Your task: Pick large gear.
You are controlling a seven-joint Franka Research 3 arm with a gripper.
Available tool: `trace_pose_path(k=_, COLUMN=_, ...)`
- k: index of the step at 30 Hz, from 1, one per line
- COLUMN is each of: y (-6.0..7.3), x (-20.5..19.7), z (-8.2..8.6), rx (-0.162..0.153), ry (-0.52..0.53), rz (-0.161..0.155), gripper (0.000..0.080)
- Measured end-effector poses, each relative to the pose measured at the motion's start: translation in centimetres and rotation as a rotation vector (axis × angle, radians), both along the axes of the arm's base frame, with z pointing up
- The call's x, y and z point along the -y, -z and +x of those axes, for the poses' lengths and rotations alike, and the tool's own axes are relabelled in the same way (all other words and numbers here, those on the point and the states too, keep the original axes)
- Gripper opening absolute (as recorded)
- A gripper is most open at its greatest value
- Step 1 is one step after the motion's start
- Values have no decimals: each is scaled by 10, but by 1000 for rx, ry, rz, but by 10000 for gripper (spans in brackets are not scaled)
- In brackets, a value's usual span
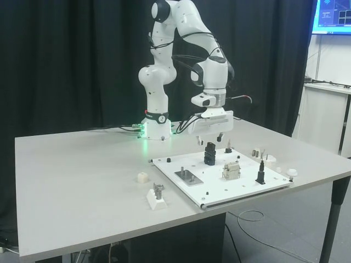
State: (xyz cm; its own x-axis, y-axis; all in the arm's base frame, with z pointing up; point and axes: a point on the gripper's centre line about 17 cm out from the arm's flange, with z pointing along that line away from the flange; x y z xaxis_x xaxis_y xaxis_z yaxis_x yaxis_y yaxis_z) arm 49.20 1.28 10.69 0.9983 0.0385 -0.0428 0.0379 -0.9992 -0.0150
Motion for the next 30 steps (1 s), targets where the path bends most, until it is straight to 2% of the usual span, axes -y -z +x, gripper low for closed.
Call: trace_pose_path(k=30, y=-7, x=3, z=-1, rx=1, ry=14, rz=9, gripper=800)
